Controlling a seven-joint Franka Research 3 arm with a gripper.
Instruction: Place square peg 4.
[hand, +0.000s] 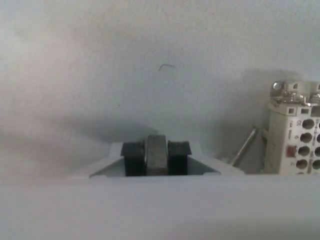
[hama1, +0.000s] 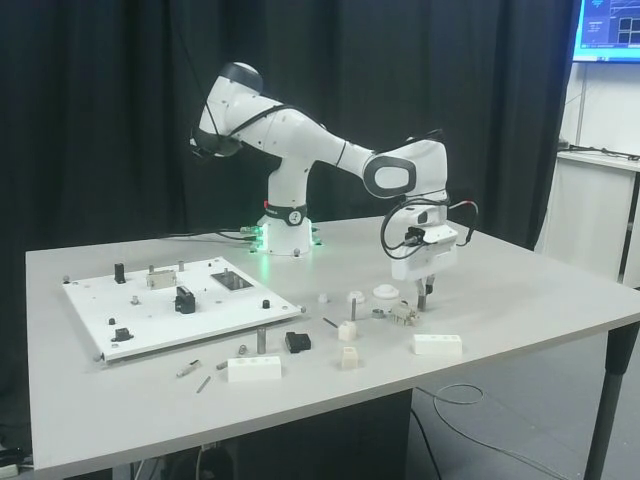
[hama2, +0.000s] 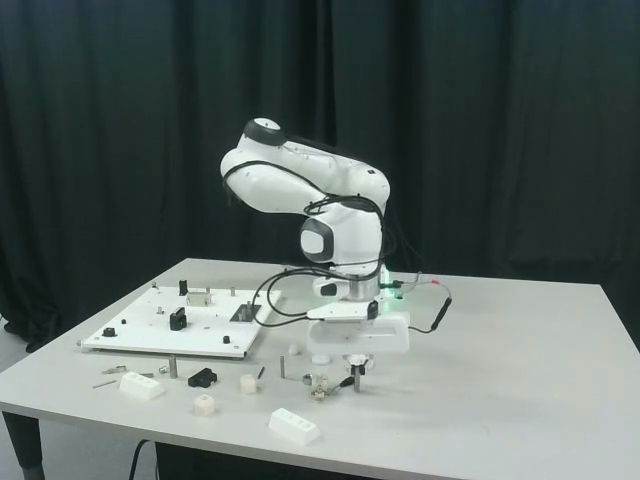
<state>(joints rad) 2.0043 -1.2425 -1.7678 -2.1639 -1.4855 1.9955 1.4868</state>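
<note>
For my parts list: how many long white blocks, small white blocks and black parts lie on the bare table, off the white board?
Long white blocks: 2
Small white blocks: 2
Black parts: 1
Total: 5

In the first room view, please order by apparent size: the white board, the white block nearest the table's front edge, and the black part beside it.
1. White board, by far largest.
2. White block.
3. Black part, smallest.
</note>
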